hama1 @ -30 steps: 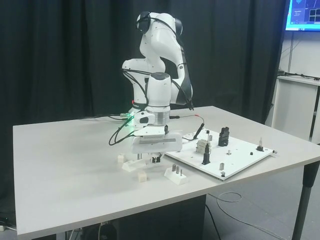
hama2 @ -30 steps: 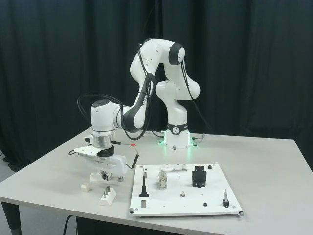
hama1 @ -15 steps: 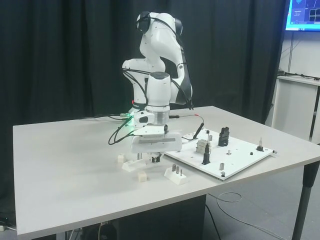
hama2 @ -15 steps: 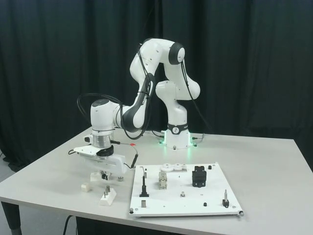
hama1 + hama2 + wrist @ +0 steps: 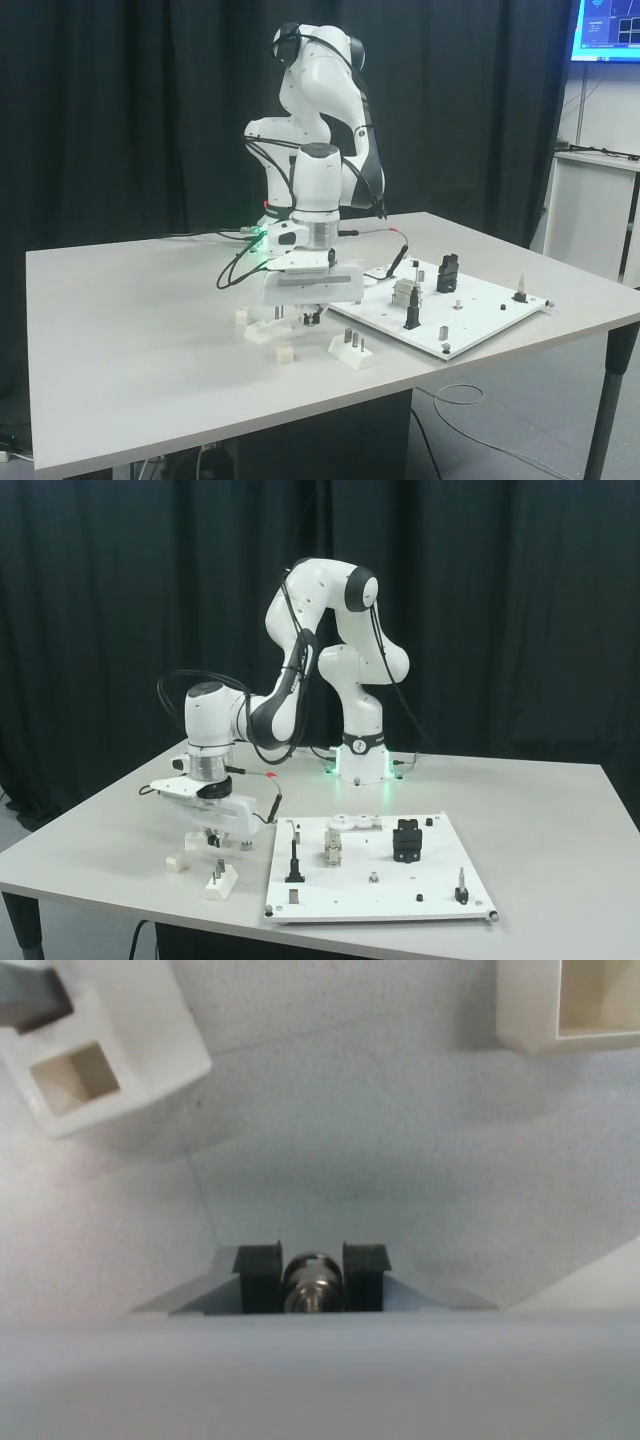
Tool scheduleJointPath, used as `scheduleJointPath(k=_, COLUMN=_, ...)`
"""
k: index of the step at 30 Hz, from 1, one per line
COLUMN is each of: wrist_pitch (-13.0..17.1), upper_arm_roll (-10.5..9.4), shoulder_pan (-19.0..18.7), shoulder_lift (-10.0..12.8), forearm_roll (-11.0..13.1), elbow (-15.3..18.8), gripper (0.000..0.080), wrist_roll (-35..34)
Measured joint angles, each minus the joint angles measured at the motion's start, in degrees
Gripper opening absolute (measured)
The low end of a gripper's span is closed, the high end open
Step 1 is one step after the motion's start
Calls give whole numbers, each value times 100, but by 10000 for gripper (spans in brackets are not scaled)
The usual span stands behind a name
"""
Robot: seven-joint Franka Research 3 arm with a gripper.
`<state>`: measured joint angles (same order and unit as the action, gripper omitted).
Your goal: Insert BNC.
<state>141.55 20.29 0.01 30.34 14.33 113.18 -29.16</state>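
One white arm [image 5: 300, 680] is reaching down over the grey table [image 5: 130, 330], and its single gripper [image 5: 312, 1278] is sitting low beside the white board [image 5: 380, 880], off the board's edge that lies farthest from the two black blocks on it. In the wrist view two black fingers [image 5: 258, 1276] are pressing against either side of one small metal connector [image 5: 312, 1282], a ridged, shiny cylinder standing upright between them, so the gripper is closed narrowly around it. Around the gripper three small white holders are resting on the table: a flat one [image 5: 268, 331] directly under the hand, a little cube [image 5: 285, 353] just in front of it, and one carrying two short metal pins [image 5: 353, 349] nearest the board. The wrist view is also catching two pale blocks, one with a square socket [image 5: 95, 1050] and one with an open recess [image 5: 575, 1005], both matte and blocky. The board is a flat square plate holding several upright parts, among them a black post [image 5: 294, 865], a grey metal piece [image 5: 332, 850] and a black block [image 5: 406, 840]. A green light [image 5: 330, 770] is glowing at the arm's base, well behind the board.
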Motion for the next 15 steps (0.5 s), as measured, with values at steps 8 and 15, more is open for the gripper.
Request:
scheduleJointPath(k=8, wrist_pitch=0, upper_arm_roll=1, shoulder_pan=-2, shoulder_lift=-10, forearm_roll=0, elbow=-9, gripper=124, wrist_roll=0)
scheduleJointPath(k=15, wrist_pitch=-2, upper_arm_roll=-3, shoulder_pan=-73, shoulder_lift=-43, forearm_roll=5, elbow=-11, gripper=124, wrist_roll=-1)
